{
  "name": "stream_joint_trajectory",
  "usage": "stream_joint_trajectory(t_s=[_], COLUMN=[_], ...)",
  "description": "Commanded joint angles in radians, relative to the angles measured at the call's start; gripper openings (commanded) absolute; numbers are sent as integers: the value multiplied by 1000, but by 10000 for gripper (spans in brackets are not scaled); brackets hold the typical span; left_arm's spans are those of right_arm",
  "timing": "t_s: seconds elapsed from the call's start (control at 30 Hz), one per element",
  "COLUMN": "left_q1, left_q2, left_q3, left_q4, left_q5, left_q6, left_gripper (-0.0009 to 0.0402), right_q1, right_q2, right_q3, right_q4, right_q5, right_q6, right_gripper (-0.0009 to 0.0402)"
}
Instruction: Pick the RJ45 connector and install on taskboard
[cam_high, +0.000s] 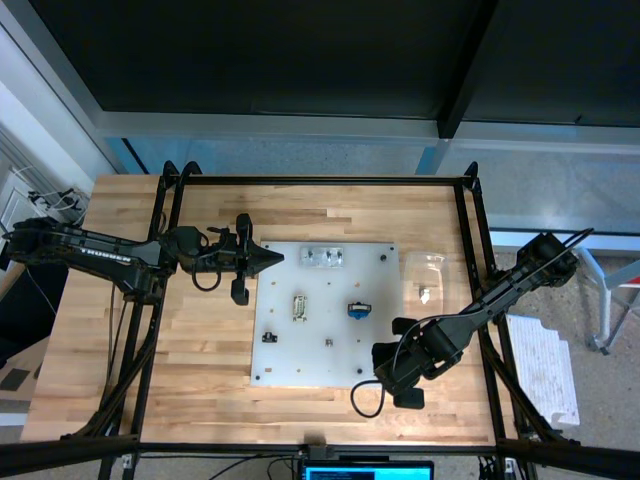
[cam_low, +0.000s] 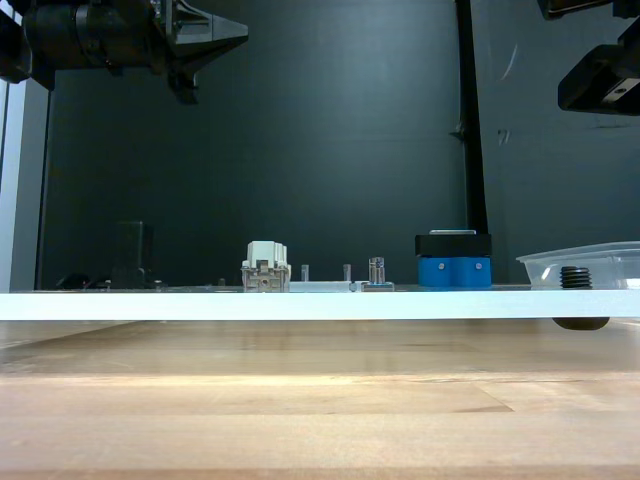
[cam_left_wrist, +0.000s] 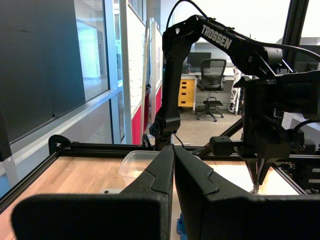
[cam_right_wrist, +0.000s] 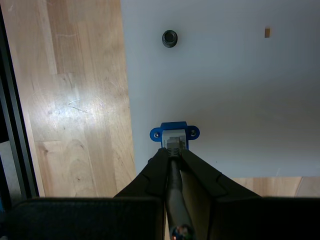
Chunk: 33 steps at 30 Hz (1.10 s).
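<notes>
The surface (cam_high: 200, 340) is butcher-block wood in pale, glossy strips, framed by black rails. On it lies the board (cam_high: 300, 350), a flat, matte white square plate studded with small fixtures: a silver block (cam_high: 322, 258) near its far edge, a beige ribbed housing (cam_high: 298, 307) and a blue mount (cam_right_wrist: 174, 126) with two screw ears. A clear plastic tray (cam_high: 430, 262) with rounded corners sits just beside the board's right edge. The right tool (cam_right_wrist: 172, 150), made of black, wedge-shaped fingers, is pinched on the plug (cam_right_wrist: 173, 143), a tiny whitish-grey piece held at the very fingertips. A short dark cable (cam_right_wrist: 175, 200) runs back between the fingers toward the wrist. Seen along the tool, the plug's tip lines up with the blue mount and overlaps its near edge. The low view shows this tool high above the board, so plug and mount are apart. From above, the right tool hangs over the board's near right corner. The left tool (cam_high: 275, 258) hovers level over the board's far left corner, pointing right. Its two black fingers are pressed together with nothing between them, well apart from the plug.
</notes>
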<state>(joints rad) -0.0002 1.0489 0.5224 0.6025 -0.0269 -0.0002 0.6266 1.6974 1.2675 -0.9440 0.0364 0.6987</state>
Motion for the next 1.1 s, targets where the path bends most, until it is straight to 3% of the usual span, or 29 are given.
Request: stream_joint_trajectory(t_s=[0.03, 0.6, 1.1], left_q1=[0, 0, 0], left_q2=[0, 0, 0], left_q3=[0, 0, 0], left_q4=[0, 0, 0], left_q5=[0, 0, 0], left_q6=[0, 0, 0], left_gripper=[0, 0, 0], right_q1=[0, 2, 3], right_q2=[6, -2, -7], right_q3=[-5, 8, 16], right_q4=[0, 4, 3], right_q5=[-3, -4, 8], right_q6=[-1, 0, -2], right_gripper=[0, 13, 119])
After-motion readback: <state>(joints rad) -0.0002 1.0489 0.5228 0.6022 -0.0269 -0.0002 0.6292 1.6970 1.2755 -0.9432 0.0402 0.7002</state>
